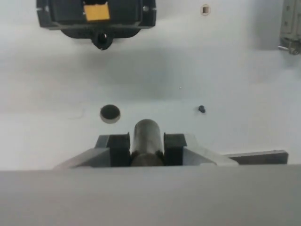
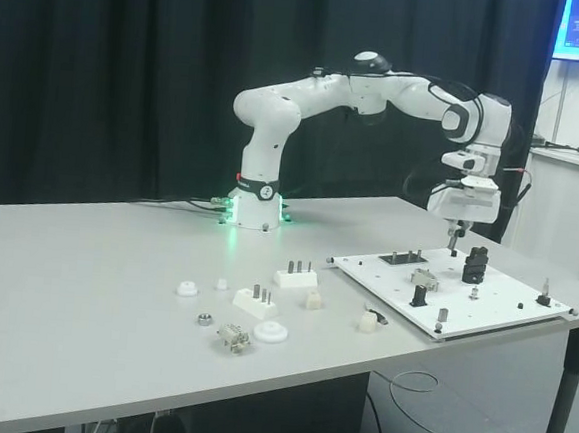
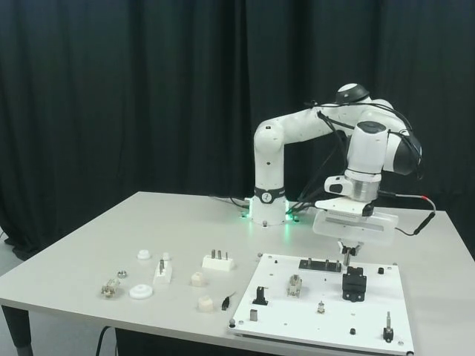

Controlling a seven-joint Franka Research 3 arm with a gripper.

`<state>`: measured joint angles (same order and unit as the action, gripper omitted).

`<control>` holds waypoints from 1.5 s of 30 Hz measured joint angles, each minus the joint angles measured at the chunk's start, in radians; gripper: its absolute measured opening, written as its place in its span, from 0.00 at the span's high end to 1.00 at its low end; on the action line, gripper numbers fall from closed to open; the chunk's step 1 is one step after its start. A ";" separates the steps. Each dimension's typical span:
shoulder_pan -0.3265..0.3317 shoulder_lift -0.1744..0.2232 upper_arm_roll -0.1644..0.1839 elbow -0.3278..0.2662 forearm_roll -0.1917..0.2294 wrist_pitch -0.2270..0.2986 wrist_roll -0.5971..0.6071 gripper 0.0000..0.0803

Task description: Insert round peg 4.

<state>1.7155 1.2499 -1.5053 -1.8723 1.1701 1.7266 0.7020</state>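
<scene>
In the wrist view my gripper (image 1: 147, 149) is shut on a dark grey round peg (image 1: 147, 137), which stands upright between the two black fingertip pads (image 1: 119, 148). A round hole (image 1: 110, 113) in the white board (image 1: 211, 70) lies close beside the peg's tip and apart from it. In the room views the gripper (image 2: 455, 233) (image 3: 346, 255) hangs just above the far side of the white board (image 2: 493, 305) (image 3: 297, 315), with the peg (image 2: 454, 240) (image 3: 346, 259) pointing down near a black block (image 2: 475, 265) (image 3: 354, 285).
A black fixture with a label (image 1: 96, 19) sits on the board past the hole, and a small black screw (image 1: 201, 109) lies nearby. White part holders (image 2: 296, 275) (image 3: 218, 261), discs (image 2: 271, 332) and small metal parts (image 2: 232, 336) lie on the grey table (image 2: 95, 271) beside the board.
</scene>
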 joint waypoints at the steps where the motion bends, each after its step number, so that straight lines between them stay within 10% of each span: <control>1: 0.000 -0.003 0.003 -0.001 0.000 0.005 0.004 0.81; 45: -0.021 -0.024 0.106 -0.028 0.095 0.055 -0.017 0.81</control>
<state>1.6941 1.2261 -1.3995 -1.9000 1.2655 1.7815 0.6853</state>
